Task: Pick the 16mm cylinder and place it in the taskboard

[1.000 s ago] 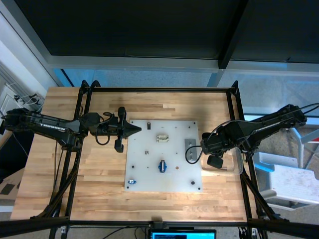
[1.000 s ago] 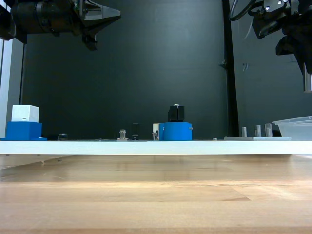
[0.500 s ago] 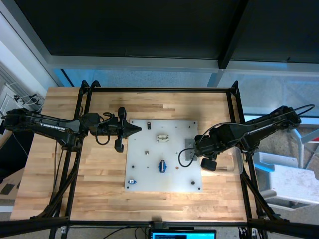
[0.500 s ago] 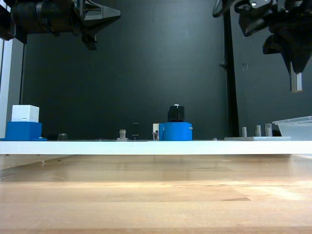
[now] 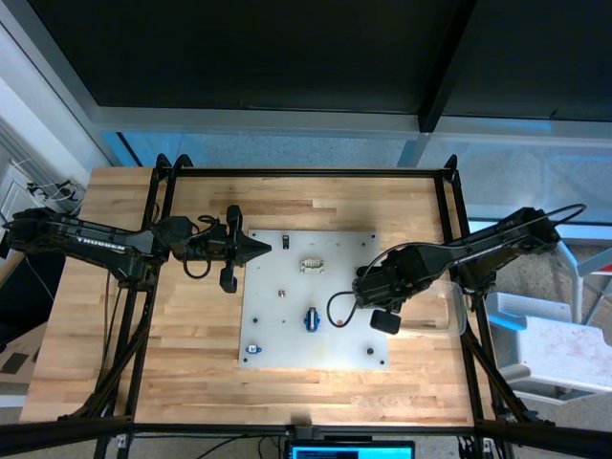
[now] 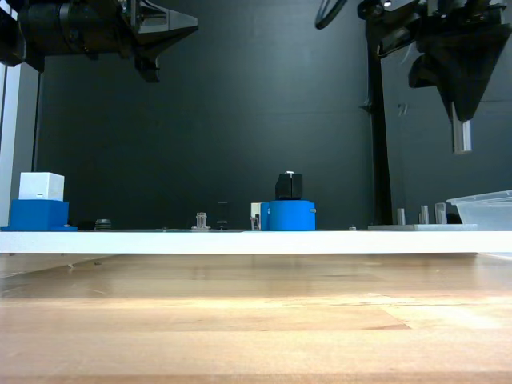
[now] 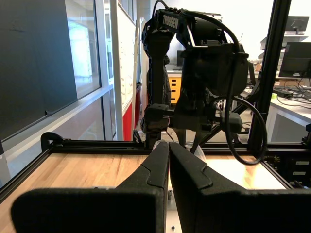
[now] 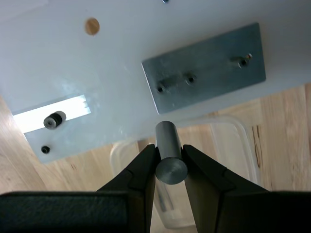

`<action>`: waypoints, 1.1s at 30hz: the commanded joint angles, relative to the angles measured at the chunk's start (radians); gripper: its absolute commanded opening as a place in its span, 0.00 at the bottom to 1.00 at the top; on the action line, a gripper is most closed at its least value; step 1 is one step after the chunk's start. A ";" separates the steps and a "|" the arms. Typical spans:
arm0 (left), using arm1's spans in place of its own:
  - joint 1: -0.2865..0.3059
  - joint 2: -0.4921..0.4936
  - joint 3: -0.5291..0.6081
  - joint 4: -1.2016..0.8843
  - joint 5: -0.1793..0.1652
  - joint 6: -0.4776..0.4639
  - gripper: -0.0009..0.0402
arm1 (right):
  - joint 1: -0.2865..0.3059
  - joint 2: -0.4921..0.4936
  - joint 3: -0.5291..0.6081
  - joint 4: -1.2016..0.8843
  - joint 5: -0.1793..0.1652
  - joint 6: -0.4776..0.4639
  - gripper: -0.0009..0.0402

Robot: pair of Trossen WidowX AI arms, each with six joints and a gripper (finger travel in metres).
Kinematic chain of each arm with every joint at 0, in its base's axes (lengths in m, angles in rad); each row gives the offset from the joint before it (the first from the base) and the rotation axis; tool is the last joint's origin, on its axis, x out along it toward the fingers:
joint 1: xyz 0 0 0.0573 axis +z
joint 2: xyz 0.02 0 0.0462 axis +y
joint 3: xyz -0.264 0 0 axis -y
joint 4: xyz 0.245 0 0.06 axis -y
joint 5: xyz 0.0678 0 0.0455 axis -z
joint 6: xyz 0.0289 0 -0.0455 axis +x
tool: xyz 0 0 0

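cylinder (image 8: 169, 149) between right gripper's (image 8: 169, 158) fingers (image 8: 141, 171) over taskboard (image 5: 287, 325); left gripper (image 5: 260, 247) at edge

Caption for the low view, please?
Right end effector holds 16mm cylinder above taskboard; left end effector parked high, shut.

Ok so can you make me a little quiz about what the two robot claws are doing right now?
1. True or false: the left claw, parked high over the taskboard's left edge, holds the 16mm cylinder.
2. Pick one: the right claw, over the taskboard's right side near the grey metal block, is A) open and empty, B) shut on the 16mm cylinder, C) shut and empty.
3. In the low view, does the 16mm cylinder touch the taskboard?
Key: 1 false, the left claw is shut and empty. 2 B. 3 No, it hangs in the air above the taskboard.
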 commanded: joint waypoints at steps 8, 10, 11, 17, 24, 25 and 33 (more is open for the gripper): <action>0.000 0.000 0.000 0.000 0.000 0.000 0.02 | 0.001 0.104 0.086 0.025 -0.001 -0.005 0.13; 0.000 0.000 0.000 0.000 0.000 0.000 0.02 | 0.001 0.120 0.099 0.032 -0.002 -0.005 0.13; 0.000 0.000 0.000 0.000 0.000 0.000 0.02 | 0.002 0.127 0.105 0.037 -0.002 -0.005 0.13; 0.000 0.000 0.000 0.000 0.000 0.000 0.02 | 0.003 0.185 0.152 0.042 -0.005 -0.006 0.13; 0.000 0.000 0.000 0.000 0.000 0.000 0.02 | 0.003 0.238 0.190 0.054 -0.010 -0.006 0.13; 0.000 0.000 0.000 0.000 0.000 0.000 0.02 | 0.003 0.245 0.190 0.063 -0.014 -0.005 0.13; 0.000 0.000 0.000 0.000 0.000 0.000 0.02 | 0.003 0.280 0.201 0.098 -0.035 -0.005 0.13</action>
